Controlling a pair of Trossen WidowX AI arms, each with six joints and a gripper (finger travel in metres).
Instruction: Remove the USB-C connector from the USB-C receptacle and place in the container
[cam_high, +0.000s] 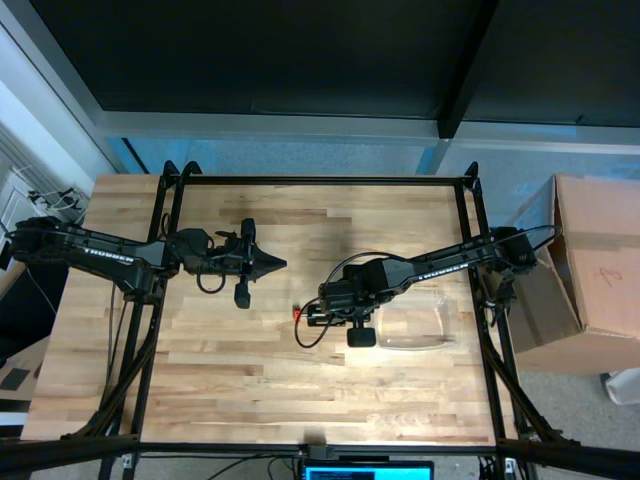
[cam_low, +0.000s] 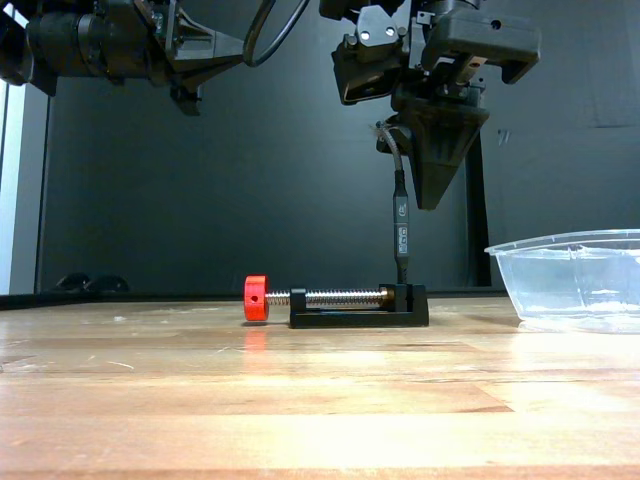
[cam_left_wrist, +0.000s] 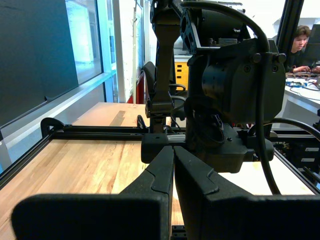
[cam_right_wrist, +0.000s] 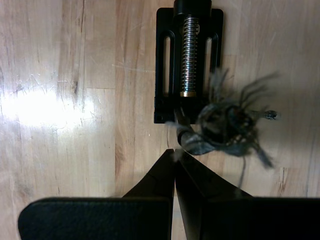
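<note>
One slim dark connector (cam_low: 402, 235) stands vertical, plug down in the receptacle (cam_low: 406, 292) on a threaded steel clamp (cam_low: 335, 298); right gripper (cam_low: 437, 200), pinched closed, hangs beside it, seemingly not gripping; left gripper (cam_high: 278, 264), likewise closed, hovers well apart; clear plastic container (cam_low: 570, 270) nearby.

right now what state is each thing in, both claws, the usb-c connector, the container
left claw: shut, empty, held high at the left
right claw: shut, pointing down, tips beside the connector, not gripping it
USB-C connector: upright, plugged into the USB-C receptacle, not held
container: upright, empty
</note>
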